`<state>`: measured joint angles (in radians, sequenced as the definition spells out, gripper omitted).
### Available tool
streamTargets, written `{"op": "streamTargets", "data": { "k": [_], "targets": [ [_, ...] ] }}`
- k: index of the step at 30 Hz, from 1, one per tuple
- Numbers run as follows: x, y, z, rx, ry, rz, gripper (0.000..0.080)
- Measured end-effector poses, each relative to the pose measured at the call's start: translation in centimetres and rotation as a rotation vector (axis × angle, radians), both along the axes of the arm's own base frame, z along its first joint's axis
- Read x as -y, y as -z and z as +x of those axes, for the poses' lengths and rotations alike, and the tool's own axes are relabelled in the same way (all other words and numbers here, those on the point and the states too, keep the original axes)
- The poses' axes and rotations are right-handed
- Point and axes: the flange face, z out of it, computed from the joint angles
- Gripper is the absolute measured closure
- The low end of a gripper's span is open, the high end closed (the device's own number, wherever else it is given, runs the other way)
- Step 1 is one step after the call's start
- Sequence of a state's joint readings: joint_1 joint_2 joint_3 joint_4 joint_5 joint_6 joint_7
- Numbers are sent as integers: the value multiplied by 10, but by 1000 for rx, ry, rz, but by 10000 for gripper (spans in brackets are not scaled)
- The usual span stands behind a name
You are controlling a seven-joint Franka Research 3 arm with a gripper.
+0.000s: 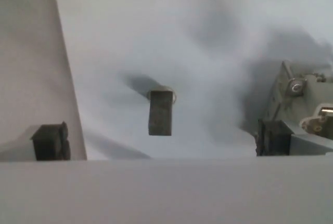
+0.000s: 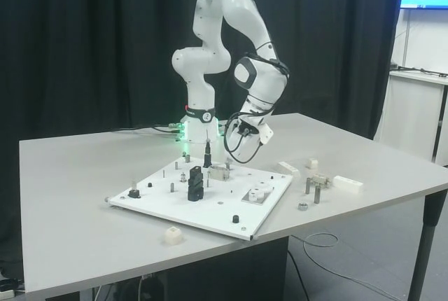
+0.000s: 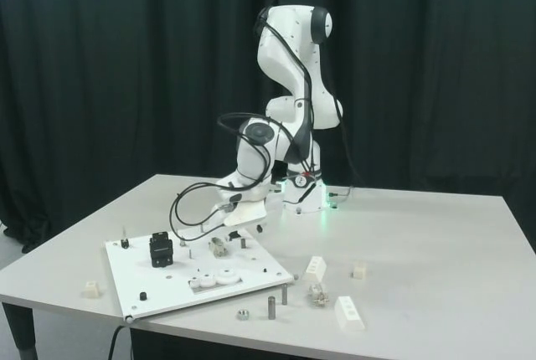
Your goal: Remove square peg 3.
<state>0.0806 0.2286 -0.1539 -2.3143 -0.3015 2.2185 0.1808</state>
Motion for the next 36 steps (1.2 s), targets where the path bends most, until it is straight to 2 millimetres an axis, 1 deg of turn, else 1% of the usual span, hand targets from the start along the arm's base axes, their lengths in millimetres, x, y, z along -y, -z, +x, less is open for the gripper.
{"op": "streamTargets", "data": {
  "k": [10,24,36],
  "targets": [
    [-1,5,-11,-2,9,4,3],
    [-4,20,-28,7,24,10,3],
    [-6,27,-35,30,23,2,3]
  ]
}}
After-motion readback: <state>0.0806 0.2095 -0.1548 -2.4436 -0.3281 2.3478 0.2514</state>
